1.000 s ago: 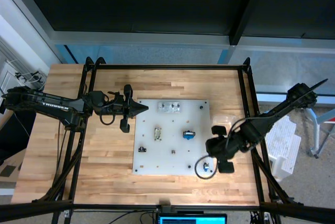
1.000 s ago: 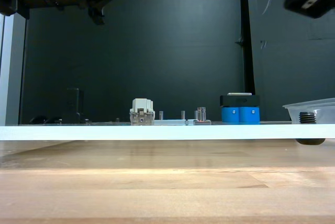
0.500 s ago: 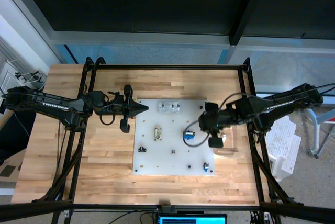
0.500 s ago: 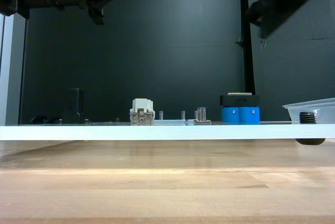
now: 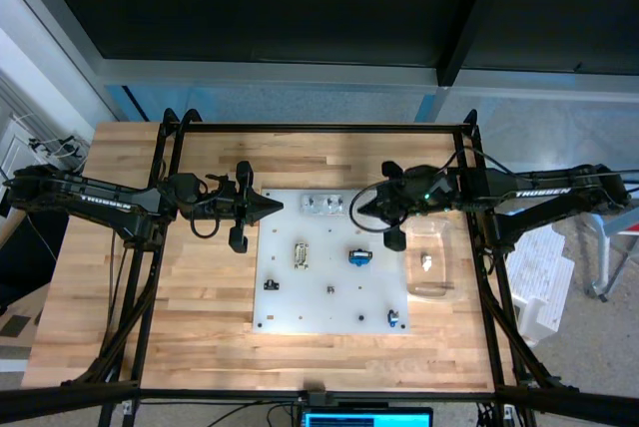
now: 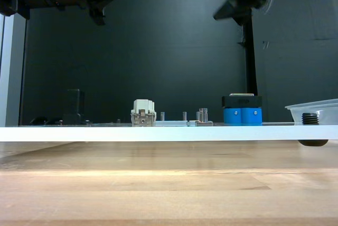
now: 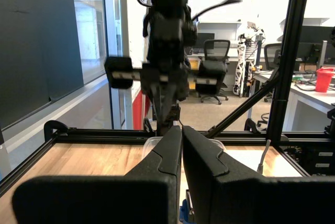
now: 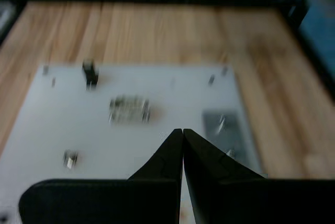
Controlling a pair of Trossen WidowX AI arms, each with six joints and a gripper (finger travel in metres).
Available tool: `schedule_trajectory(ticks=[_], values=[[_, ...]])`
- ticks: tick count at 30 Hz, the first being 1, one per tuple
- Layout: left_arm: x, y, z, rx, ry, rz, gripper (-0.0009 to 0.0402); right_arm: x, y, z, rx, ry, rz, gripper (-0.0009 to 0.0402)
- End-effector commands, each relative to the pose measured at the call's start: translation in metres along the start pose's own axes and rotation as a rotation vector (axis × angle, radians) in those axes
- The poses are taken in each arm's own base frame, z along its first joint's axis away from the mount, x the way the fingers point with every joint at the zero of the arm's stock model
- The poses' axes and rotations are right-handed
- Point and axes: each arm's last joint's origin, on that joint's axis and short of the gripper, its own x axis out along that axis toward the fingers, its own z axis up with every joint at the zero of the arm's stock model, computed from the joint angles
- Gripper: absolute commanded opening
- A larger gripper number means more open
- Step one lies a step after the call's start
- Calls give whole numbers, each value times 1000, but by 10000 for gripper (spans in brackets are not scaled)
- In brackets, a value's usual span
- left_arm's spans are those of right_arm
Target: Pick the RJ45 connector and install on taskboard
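Note:
My right gripper (image 5: 359, 207) hangs high over the white board's (image 5: 300, 292) far right part, pointing left. Its fingers (image 8: 172, 150) are pressed together with nothing seen between them. In the low view the right gripper (image 6: 216, 16) is well above the board. The small blue jack (image 5: 395, 320) sits at the board's near right corner; I cannot tell whether the connector is in it. The clear tray (image 5: 443, 290) holds the white block (image 5: 427, 261), with nothing dark on it. My left gripper (image 5: 277, 206) is shut and hangs parked over the board's left edge.
On the board stand a blue part (image 5: 358, 257), a pale connector housing (image 5: 300, 254), a metal fitting (image 5: 323, 205) and small posts. A black frame (image 5: 469, 208) runs around the table. A white object (image 5: 544, 282) lies beyond the table's right edge.
The right arm has swung from beside the jack at the board's near right corner to the far right part, rising as it went. The left arm has stayed still.

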Motion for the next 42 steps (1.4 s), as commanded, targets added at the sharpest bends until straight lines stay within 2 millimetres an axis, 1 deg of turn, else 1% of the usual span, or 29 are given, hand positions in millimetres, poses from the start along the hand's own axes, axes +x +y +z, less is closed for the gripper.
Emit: schedule_trajectory(ticks=[1, 6, 11, 14, 25, 28, 42], values=[[0, 0, 0, 0, 0, 0, 0, 1, -5, 6, 3, -112, 31, 0], [0, 0, 0, 0, -1, 0, 0, 1, -11, 9, 16, -246, 18, 0], [0, 0, 0, 0, -1, 0, 0, -1, -12, 10, 21, -354, 12, 0], [0, 0, 0, 0, -1, 0, 0, 0, -12, 6, 48, -422, 15, 0], [0, 0, 0, 0, 0, 0, 0, 2, -11, -7, 73, -532, 19, 0], [0, 0, 0, 0, -1, 0, 0, 3, -10, -11, 66, -559, 44, 0], [0, 0, 0, 0, -1, 0, 0, 8, -9, -25, 62, -569, 45, 0]])
